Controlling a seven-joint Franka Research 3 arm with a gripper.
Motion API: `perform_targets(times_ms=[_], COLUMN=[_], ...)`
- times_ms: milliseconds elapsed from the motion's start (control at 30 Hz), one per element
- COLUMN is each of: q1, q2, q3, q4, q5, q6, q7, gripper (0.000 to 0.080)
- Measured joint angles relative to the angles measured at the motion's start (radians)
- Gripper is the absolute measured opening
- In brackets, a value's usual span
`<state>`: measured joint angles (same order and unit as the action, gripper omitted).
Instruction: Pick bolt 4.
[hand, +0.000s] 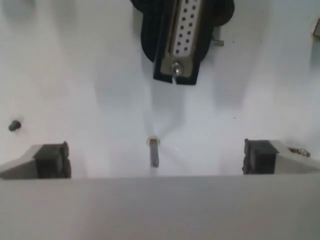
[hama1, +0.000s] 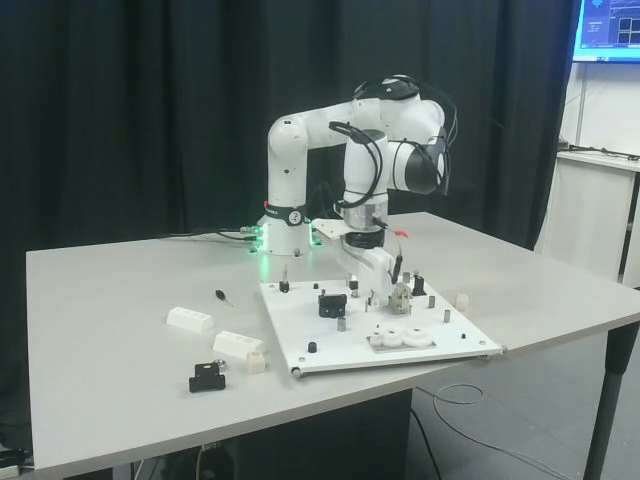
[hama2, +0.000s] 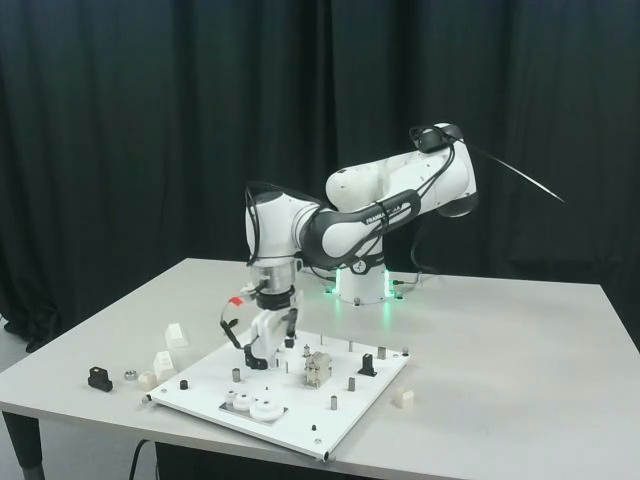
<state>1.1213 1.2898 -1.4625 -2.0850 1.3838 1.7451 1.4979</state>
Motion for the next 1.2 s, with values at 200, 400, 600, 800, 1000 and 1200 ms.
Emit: perform_targets(times_ms=[200, 400, 600, 800, 1000, 1200], q1=[-0.001, -0.001, -0.001, -0.001, -0.001, -0.004], q2=[0.0, 0.0, 0.0, -0.001, -0.002, -0.005], q3=[-0.006, -0.015, -0.024, -0.035, -0.047, -0.061], q4=[0.0, 0.002, 0.005, 0.013, 0.031, 0.054], q5=[-0.012, -0.029, -0.049, -0.082, -0.128, -0.172], q6=[0.014, 0.024, 0.032, 0.044, 0.064, 0.078], q7=[0.004, 0.023, 0.023, 0.023, 0.021, -0.001], gripper=[0.079, 0.0798, 0.08, 0.08, 0.08, 0.08])
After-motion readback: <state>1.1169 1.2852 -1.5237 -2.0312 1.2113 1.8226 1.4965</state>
